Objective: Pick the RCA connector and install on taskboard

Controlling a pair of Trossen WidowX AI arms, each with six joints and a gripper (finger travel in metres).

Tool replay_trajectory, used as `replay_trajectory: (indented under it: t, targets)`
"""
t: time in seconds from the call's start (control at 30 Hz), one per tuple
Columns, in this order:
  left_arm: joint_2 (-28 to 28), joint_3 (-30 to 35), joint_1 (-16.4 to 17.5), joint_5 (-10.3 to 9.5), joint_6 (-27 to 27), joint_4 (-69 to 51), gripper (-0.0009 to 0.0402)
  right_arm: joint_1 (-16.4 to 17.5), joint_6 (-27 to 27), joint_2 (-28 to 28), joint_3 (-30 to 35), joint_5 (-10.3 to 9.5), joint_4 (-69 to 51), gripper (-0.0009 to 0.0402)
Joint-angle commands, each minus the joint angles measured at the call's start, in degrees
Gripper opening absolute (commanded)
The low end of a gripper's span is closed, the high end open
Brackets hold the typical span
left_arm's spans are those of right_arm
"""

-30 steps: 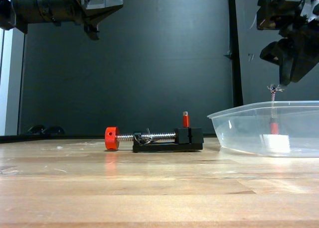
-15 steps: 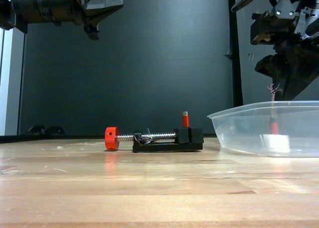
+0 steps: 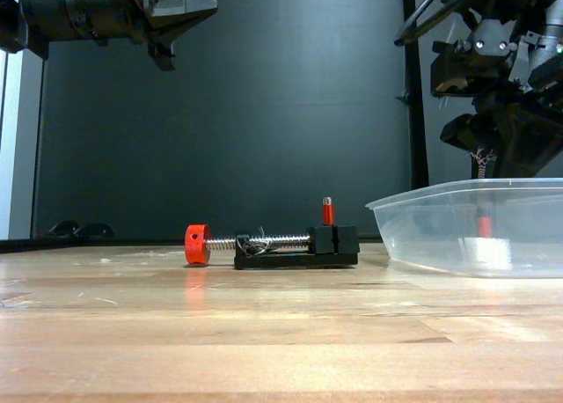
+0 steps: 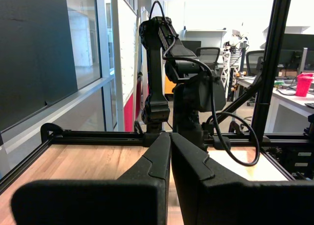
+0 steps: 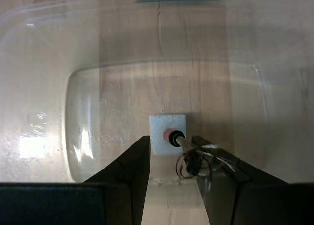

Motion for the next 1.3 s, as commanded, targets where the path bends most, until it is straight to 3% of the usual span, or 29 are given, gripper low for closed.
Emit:
replay_trajectory:
  t: [0.03, 0.43, 0.87, 1.13, 1.3]
  targets:
    - [0.0, 0.0, 0.0, 0.0, 0.0, 0.0, 0.0, 0.0, -0.42, 1.22, 0.0, 0.02, 0.74, 0.0114]
    - [0.0, 0.0, 0.02, 0.0, 0.02, 0.0, 0.0, -0.11, -1.51, 4.63, 0.0, 0.02, 2.64, 0.0114]
    - [0.02, 0.0, 0.0, 0.0, 0.0, 0.0, 0.0, -0.39, -1.44, 4.63, -0.15, 0.2, 2.67, 0.0114]
    - [0.0, 0.0, 0.0, 0.0, 0.02, 0.0, 0.0, -0.39, -1.29, 4.63, -0.15, 1.55, 2.67, 0.0113]
    - [0.02, 0.0, 0.0, 0.0, 0.02, 0.0, 0.0, -0.39, -1.31, 4.63, -0.15, 1.42, 2.62, 0.0096]
